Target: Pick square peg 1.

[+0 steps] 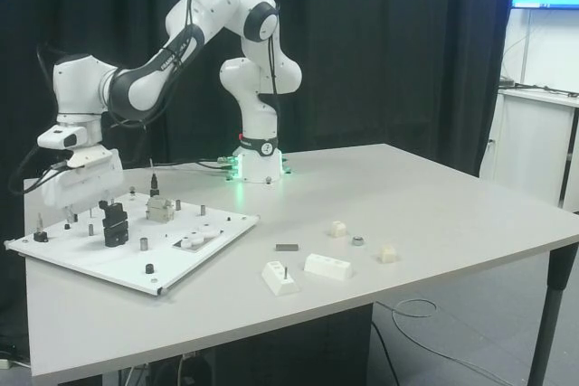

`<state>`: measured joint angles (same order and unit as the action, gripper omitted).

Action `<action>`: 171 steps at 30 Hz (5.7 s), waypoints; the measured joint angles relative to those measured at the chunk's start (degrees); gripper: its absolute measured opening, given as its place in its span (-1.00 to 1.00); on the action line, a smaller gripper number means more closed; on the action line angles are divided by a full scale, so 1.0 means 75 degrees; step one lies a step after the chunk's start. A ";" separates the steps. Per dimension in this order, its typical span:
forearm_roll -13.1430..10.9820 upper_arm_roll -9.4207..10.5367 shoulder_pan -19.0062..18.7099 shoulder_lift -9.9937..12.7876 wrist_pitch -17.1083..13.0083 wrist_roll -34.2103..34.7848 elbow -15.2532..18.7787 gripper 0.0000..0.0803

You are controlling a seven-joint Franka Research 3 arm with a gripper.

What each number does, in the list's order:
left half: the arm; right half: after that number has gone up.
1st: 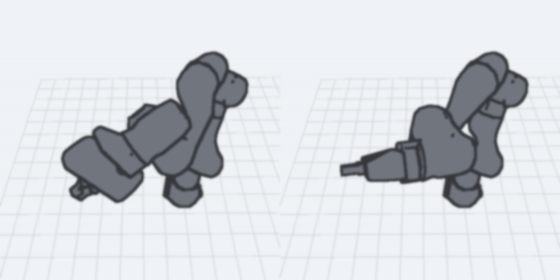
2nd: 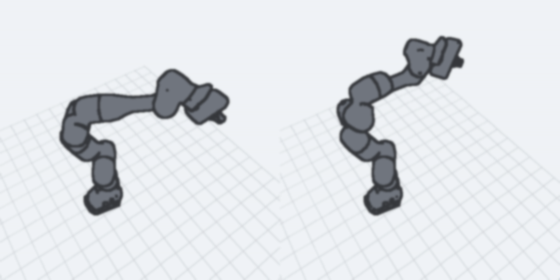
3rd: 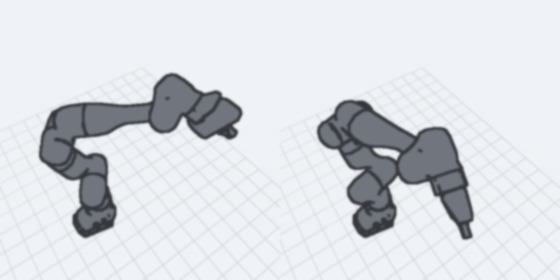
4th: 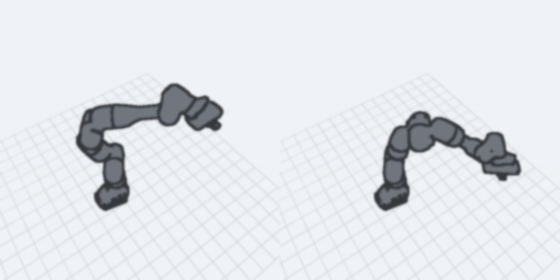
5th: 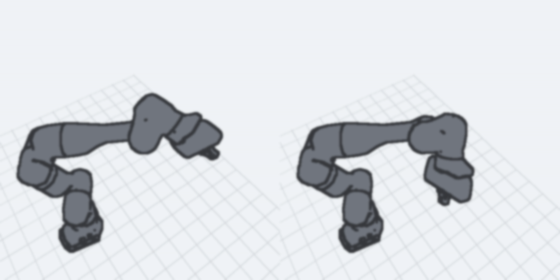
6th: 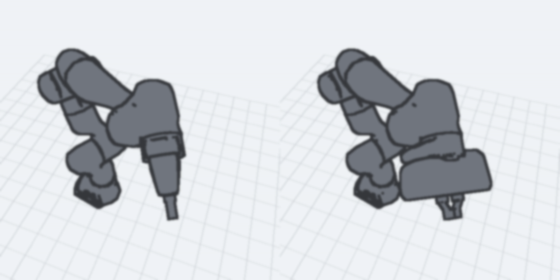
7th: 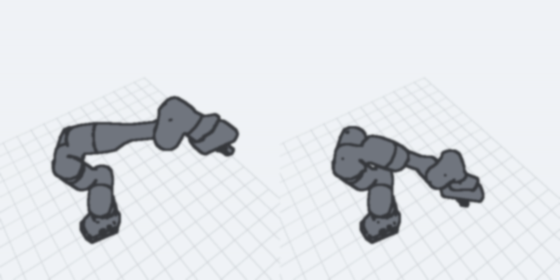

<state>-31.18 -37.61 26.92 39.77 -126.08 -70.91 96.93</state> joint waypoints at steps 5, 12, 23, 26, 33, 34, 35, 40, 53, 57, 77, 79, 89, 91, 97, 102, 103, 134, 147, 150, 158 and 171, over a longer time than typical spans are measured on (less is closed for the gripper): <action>0.0013 -0.0043 -0.0019 -0.0089 0.0170 0.0003 -0.0075 0.96; 0.0054 -0.0090 -0.0043 -0.0136 0.0381 0.0059 -0.0174 0.99; 0.0230 -0.0148 -0.0093 -0.0170 0.0457 0.0162 -0.0221 0.99; 0.0311 -0.0154 -0.0101 -0.0186 0.0518 0.0225 -0.0244 0.99; 0.0407 -0.0155 -0.0124 -0.0249 0.0691 0.0454 -0.0341 0.99; 0.0408 -0.0155 -0.0131 -0.0262 0.0713 0.0505 -0.0358 0.99; 0.0408 -0.0155 -0.0142 -0.0277 0.0739 0.0572 -0.0380 0.99; 0.0405 -0.0155 -0.0221 -0.0378 0.0973 0.1027 -0.0551 0.99; -0.0033 -0.0131 -0.0776 -0.0700 0.1820 0.3410 -0.1190 0.99; -0.0160 -0.0131 -0.1071 -0.0741 0.1917 0.4176 -0.1384 0.99; -0.0249 -0.0129 -0.2703 -0.0666 0.1779 0.7776 -0.1860 0.99; -0.0239 -0.0130 -0.2843 -0.0621 0.1747 0.7983 -0.1864 0.99; -0.0184 -0.0128 -0.3404 -0.0313 0.1740 0.9368 -0.1864 0.99; -0.0184 -0.0126 -0.3507 -0.0243 0.1739 0.9599 -0.1864 0.99; -0.0184 -0.0119 -0.3805 -0.0045 0.1612 1.0055 -0.1864 0.99; -0.0183 -0.0097 -0.4011 0.0124 0.1358 1.0378 -0.1865 0.99; -0.0183 -0.0091 -0.4047 0.0160 0.1302 1.0434 -0.1865 0.99; 0.0090 0.0583 -0.4136 0.1454 -0.0254 1.1483 -0.2123 0.99; 0.0818 0.1094 -0.3769 0.1533 -0.0242 1.1685 -0.2185 0.99; 0.0847 0.1199 -0.3685 0.1533 -0.0229 1.1691 -0.2190 0.99; 0.0847 0.1357 -0.3568 0.1533 -0.0200 1.1776 -0.2201 0.99; 0.0755 0.1490 -0.3520 0.1533 -0.0200 1.1988 -0.2242 0.73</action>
<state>-25.51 -26.44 0.52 51.27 -127.58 19.00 80.11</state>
